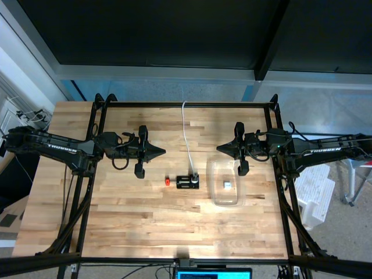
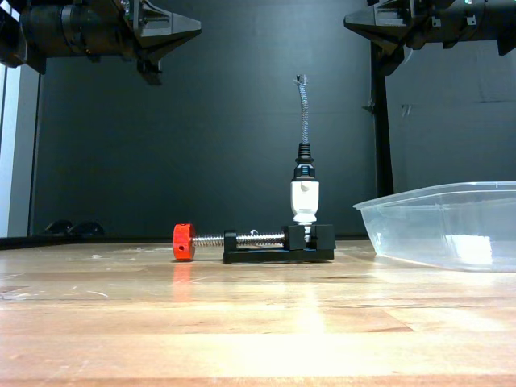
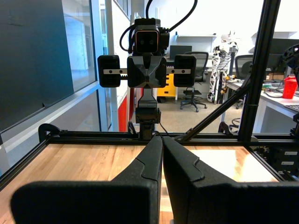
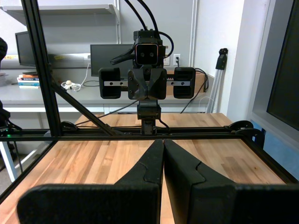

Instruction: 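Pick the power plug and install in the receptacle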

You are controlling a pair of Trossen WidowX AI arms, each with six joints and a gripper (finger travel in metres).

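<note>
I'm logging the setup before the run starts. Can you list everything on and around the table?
table: one, light wood, under everything
vise: one, black with a red knob, mid-table
receptacle: one, white, upright in the vise
cable: one, white, from the receptacle to the table's far edge
tray: one, clear, right of the vise
small piece: one, pale, inside the tray
left gripper: one, black, fingers shut, raised left of the vise
right gripper: one, black, fingers shut, raised by the tray's far edge
</note>
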